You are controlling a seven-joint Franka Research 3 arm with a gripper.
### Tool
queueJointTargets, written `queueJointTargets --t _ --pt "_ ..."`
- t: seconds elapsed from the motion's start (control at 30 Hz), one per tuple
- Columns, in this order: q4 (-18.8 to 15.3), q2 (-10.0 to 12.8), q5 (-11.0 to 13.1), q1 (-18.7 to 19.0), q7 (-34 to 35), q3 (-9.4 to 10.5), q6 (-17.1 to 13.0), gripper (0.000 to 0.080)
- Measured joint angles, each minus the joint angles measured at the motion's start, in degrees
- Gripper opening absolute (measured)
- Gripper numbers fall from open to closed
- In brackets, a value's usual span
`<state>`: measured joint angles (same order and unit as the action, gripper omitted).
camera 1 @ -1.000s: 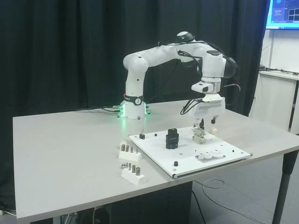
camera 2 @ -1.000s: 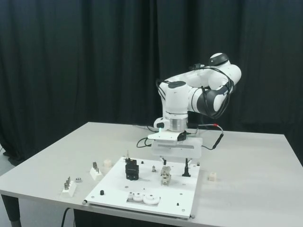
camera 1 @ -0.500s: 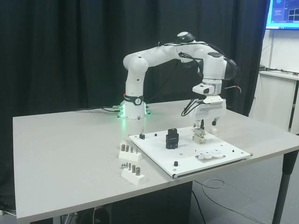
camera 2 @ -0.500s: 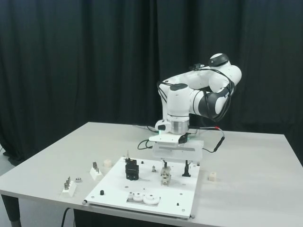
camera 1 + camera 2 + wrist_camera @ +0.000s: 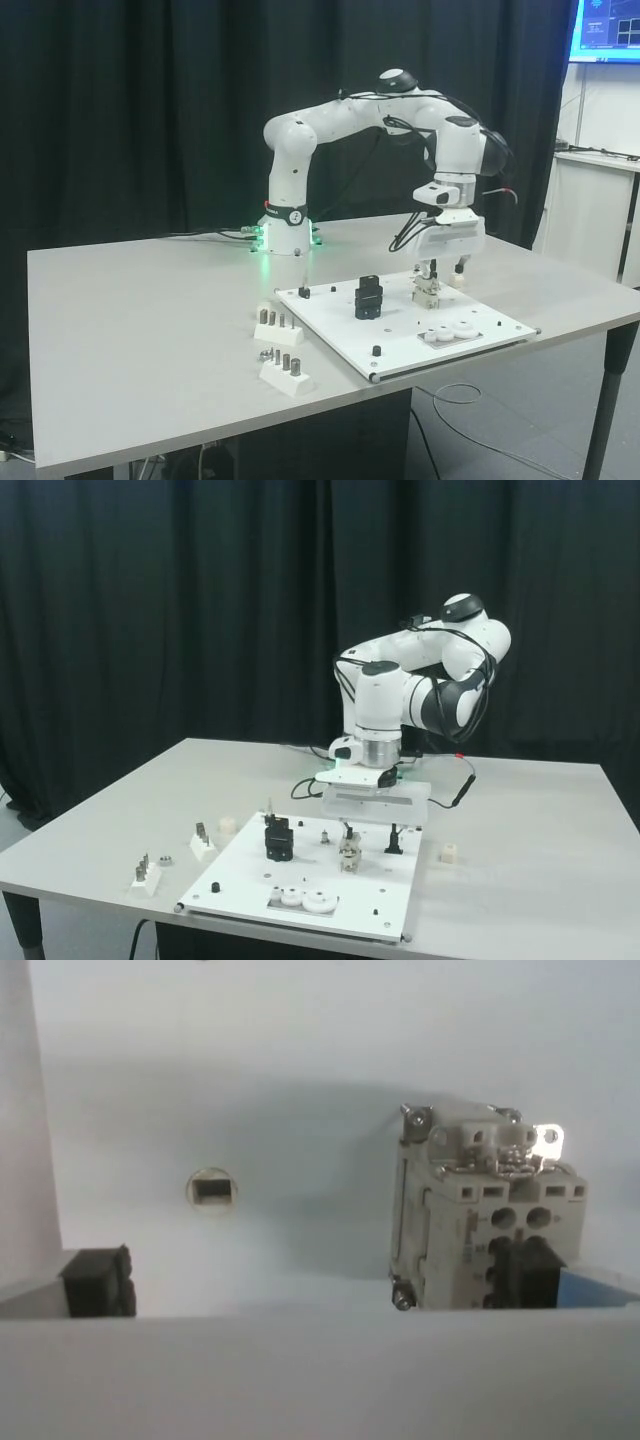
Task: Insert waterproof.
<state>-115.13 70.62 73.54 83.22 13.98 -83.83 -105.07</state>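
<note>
The waterproof connector block (image 5: pixel 480 1220), whitish with a metal clip on top, stands on the white board (image 5: pixel 400 330); it also shows in the room views (image 5: pixel 428 293) (image 5: pixel 349 858). My gripper (image 5: pixel 369 837) (image 5: pixel 446 267) hangs just above the board, open wide and holding nothing. One black fingertip (image 5: pixel 520 1270) sits right over the block's face. The other fingertip (image 5: pixel 95 1280) is far off to the side above bare board. In the wrist view my gripper (image 5: pixel 307 1275) spans the gap between them.
A black block (image 5: pixel 276 840) and white gears (image 5: pixel 300 898) sit on the board, and a small rectangular hole (image 5: pixel 211 1189) lies near the connector. Two white peg holders (image 5: pixel 277 325) (image 5: pixel 287 370) and a small white cube (image 5: pixel 449 854) rest on the grey table.
The wrist has turned and the hand has sunk a little, staying over the connector block. The fingers stay wide apart.
</note>
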Motion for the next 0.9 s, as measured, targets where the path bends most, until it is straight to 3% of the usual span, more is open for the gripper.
queueJointTargets --t 0.9 --pt "-0.1 0.0 -0.3 1.1 -0.1 0.21 -0.3 0.0800"
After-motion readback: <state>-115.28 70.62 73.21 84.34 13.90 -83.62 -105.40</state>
